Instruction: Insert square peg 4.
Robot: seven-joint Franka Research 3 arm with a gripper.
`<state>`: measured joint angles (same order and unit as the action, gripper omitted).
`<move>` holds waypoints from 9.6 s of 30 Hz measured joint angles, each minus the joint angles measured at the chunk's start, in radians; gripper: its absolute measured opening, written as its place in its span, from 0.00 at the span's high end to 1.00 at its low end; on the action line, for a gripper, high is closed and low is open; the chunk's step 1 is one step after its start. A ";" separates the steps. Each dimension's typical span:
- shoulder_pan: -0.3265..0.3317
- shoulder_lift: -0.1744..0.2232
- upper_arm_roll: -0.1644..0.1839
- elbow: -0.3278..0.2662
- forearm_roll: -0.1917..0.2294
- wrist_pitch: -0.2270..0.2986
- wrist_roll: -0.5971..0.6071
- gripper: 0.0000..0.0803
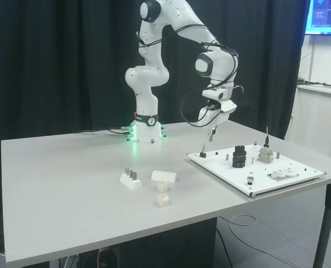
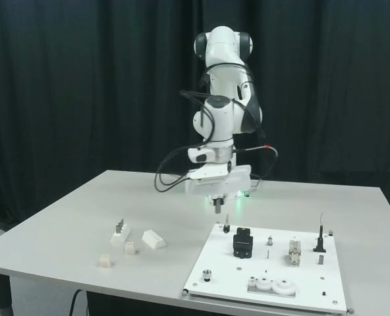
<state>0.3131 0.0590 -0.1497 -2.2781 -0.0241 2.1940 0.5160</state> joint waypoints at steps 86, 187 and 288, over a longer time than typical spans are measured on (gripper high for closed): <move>0.302 0.202 0.197 0.112 0.130 0.198 0.948 0.80; 0.395 0.349 0.190 0.212 0.099 0.191 1.031 0.80; 0.425 0.345 0.168 0.210 0.054 0.174 1.064 0.80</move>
<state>0.7379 0.4045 0.0182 -2.0679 0.0299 2.3681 1.5801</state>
